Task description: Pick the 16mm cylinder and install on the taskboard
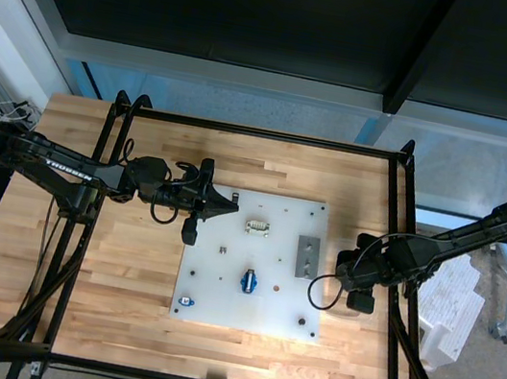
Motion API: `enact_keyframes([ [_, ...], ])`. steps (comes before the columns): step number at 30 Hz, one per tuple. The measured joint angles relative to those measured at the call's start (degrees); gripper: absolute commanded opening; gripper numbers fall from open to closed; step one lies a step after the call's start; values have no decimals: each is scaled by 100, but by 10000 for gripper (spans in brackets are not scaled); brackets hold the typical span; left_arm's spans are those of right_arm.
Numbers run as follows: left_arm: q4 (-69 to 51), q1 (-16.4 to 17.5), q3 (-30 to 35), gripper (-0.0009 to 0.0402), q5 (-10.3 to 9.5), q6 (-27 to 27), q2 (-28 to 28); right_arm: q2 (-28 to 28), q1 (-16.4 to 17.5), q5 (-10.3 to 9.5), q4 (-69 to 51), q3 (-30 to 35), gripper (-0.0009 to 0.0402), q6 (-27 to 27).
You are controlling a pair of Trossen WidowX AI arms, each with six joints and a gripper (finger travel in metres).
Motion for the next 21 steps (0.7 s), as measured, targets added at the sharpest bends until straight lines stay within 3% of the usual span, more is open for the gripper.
enact_keyframes([
  [21, 2, 0, 0, 0, 0, 0, 0, 7, 149, 44, 448, -474, 210, 39],
])
